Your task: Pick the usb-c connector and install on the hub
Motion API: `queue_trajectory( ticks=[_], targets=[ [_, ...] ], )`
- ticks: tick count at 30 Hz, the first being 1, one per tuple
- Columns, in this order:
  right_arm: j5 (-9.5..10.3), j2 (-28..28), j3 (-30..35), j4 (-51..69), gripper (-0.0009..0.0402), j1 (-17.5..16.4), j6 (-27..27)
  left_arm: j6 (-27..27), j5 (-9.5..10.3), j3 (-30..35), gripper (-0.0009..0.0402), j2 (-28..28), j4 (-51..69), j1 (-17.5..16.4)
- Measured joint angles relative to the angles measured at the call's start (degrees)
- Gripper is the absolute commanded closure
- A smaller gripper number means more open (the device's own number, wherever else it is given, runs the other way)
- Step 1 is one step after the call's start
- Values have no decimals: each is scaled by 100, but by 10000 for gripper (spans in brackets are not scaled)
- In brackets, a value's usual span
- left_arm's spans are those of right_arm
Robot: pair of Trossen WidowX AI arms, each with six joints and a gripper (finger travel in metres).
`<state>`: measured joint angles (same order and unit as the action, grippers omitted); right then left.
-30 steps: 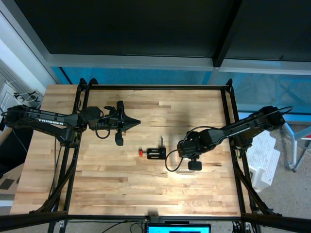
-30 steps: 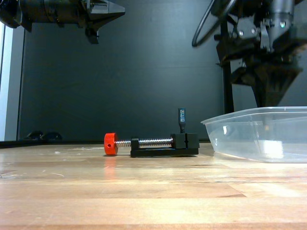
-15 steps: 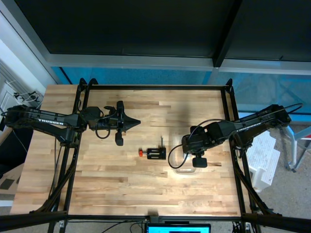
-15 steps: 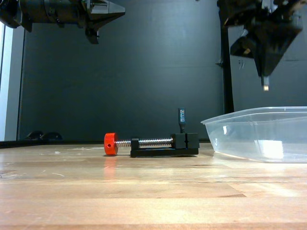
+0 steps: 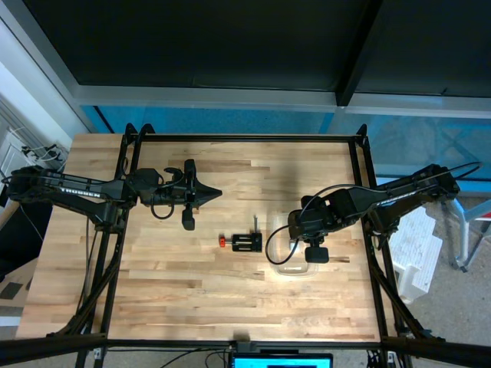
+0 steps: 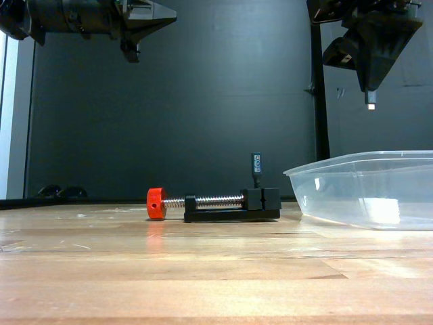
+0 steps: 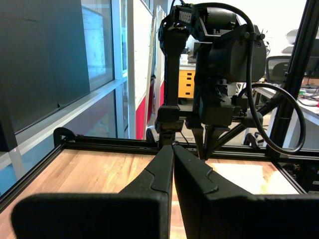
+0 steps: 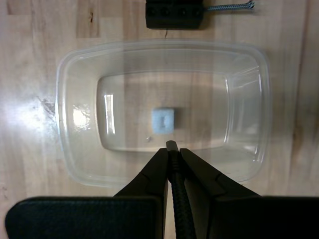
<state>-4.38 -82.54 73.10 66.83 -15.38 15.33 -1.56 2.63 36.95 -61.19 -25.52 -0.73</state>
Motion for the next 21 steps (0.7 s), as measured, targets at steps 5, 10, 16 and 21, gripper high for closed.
queue_trajectory(
  ticks=[5, 10, 16, 21],
  targets=[
    [-188, -35, 2, -90, 392, 72, 7, 0, 0, 0, 393, -2, 0, 0],
    [-208, -221, 50, -227, 392, 177, 17, 0, -2, 2, 393, 0, -2, 0],
    [-201, -402, 59, -525, 391, 214, -22, 0, -2, 0, 393, 0, -2, 0],
    [-205, -595, 221, -544, 392, 234, -28, 0, -2, 0, 393, -2, -2, 0]
  ],
)
